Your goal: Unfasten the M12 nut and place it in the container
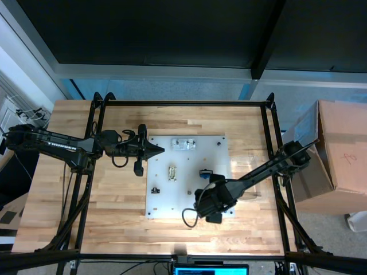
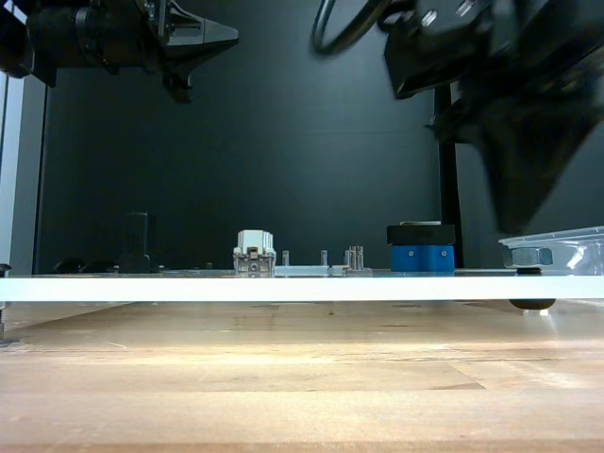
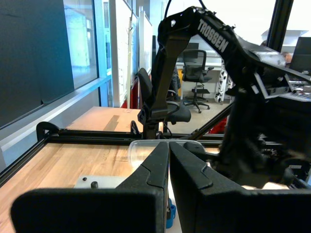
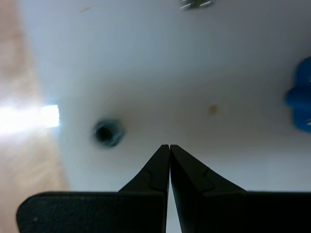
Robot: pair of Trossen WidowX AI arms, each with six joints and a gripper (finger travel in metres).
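The silver M12 nut [image 2: 533, 256] sits on its black stud at the white board's [image 1: 166, 203] near right edge, standing in front of the clear container [image 2: 564, 245] in the low view. From above, in the right wrist view, the nut [image 4: 108, 132] shows as a blurred ring on the board, just beside the fingertips. My right gripper [image 4: 169, 145] is shut with nothing between its fingers and hangs a little above the nut [image 2: 514, 215], covering that spot in the high view [image 1: 213, 215]. My left gripper [image 1: 161, 150] is shut and empty, hovering high over the board's far left edge [image 2: 234, 38].
A blue block with a black cap [image 2: 421, 247] and a white connector [image 2: 254, 256] stand mid-board. A black frame rail [image 1: 183, 103] rings the table. A cardboard box [image 1: 338, 149] stands off the table's right side. The left wrist view shows the container's rim [image 3: 146, 148].
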